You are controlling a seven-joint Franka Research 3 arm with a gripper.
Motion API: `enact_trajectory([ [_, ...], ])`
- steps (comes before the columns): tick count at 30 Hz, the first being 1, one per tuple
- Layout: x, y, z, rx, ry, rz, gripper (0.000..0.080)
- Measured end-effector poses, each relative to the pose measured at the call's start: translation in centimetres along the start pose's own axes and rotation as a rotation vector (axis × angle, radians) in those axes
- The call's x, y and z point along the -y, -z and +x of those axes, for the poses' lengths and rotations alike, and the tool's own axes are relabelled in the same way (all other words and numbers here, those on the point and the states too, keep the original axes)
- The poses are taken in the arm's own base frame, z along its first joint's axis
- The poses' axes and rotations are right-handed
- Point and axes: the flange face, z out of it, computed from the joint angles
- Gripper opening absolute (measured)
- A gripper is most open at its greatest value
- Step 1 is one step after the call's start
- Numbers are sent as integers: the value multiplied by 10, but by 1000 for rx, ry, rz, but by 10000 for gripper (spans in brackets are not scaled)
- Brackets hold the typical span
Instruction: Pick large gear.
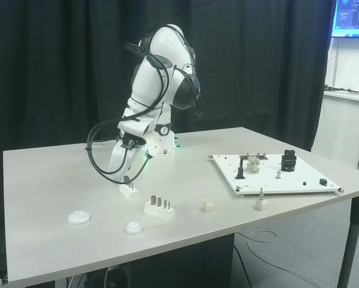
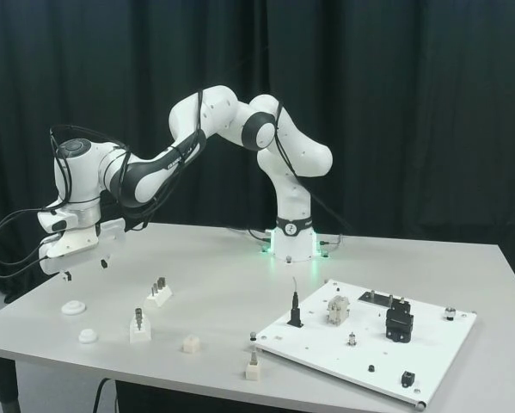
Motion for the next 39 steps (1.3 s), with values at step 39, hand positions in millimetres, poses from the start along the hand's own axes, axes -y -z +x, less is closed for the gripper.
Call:
enact_trajectory([
  [39, -72, -85, -61, -106, -94, 62, 800],
])
